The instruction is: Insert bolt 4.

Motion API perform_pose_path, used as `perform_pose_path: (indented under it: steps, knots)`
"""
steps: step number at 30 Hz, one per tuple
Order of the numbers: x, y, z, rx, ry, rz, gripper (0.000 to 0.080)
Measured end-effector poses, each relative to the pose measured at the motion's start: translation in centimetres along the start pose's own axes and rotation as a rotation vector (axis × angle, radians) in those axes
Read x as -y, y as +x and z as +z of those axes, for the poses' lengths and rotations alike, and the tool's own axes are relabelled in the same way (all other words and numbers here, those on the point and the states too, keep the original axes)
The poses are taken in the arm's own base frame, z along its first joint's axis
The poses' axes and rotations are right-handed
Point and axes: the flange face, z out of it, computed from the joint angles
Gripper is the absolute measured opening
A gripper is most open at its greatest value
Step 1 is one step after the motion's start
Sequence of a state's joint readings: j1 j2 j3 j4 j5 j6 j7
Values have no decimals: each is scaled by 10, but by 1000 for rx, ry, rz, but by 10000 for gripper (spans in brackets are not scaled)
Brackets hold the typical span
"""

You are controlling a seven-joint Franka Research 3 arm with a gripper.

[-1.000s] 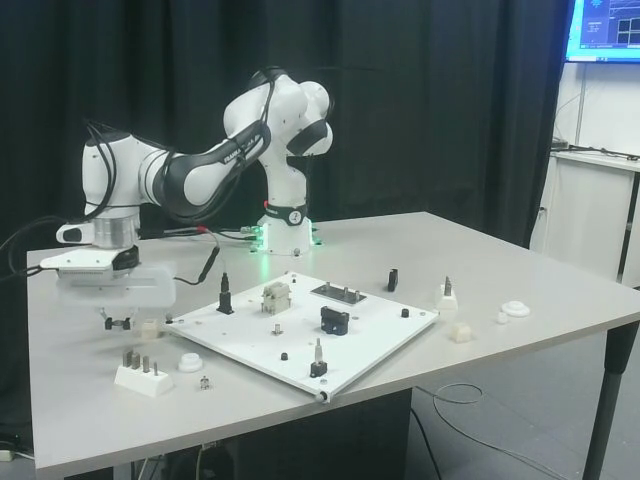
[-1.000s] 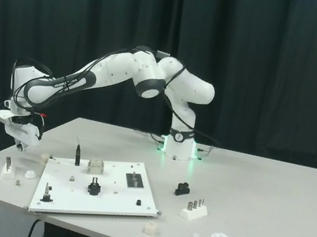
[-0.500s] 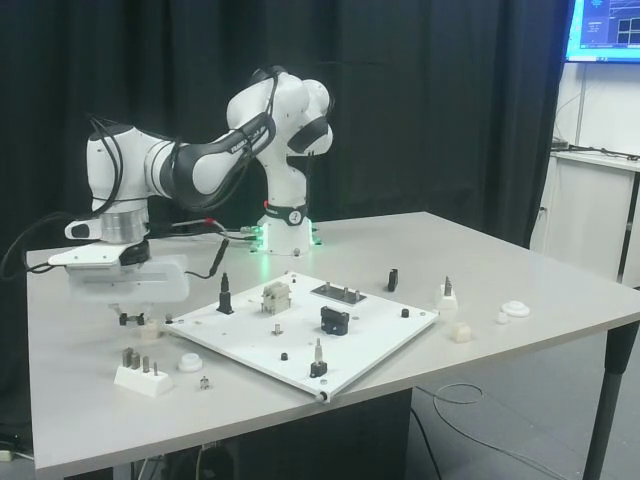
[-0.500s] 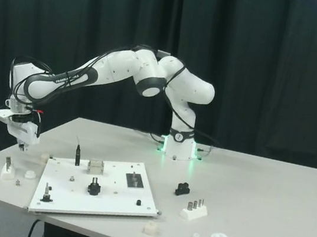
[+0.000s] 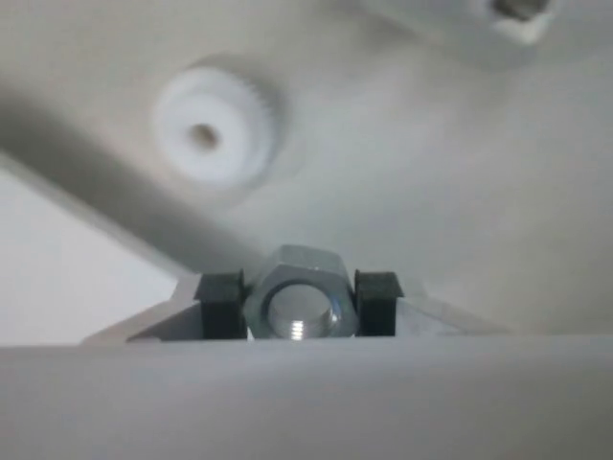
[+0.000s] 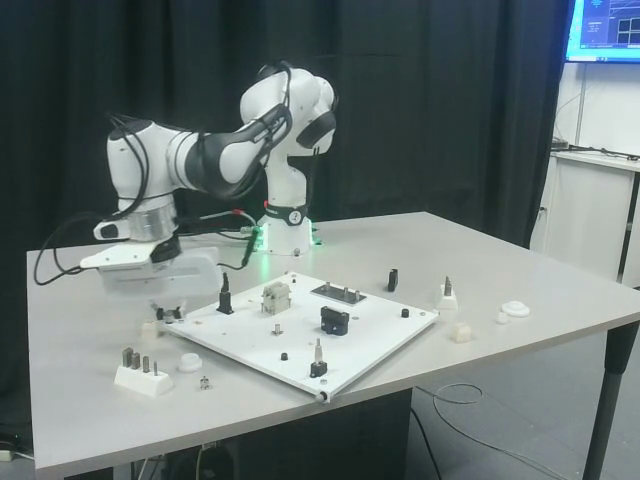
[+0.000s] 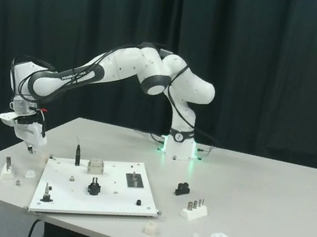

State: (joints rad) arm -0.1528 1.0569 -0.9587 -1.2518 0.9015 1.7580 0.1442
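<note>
While the white arm (image 7: 113, 64) reaches out from its base, the jaws (image 5: 297, 302) are clenched on a hexagonal bolt head (image 5: 296, 305), gripped on two opposite flats by the black fingertips (image 5: 220, 302). In the room views the jaws (image 6: 168, 313) hang just above the grey desk (image 6: 80, 420), at the far corner of the white assembly board (image 6: 370, 335), carrying the bolt off the board. Below the bolt, the wrist view shows a white toothed wheel (image 5: 213, 134) lying on the desk. A white holder with upright pins (image 6: 140, 375) stands near the board's edge, apart from the jaws.
</note>
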Motion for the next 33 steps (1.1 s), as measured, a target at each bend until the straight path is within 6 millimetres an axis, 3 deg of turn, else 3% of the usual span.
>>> perform_pose_path:
  steps: [33]
  knots:
    - [111, -112, -6, 105, -145, 67, 242]
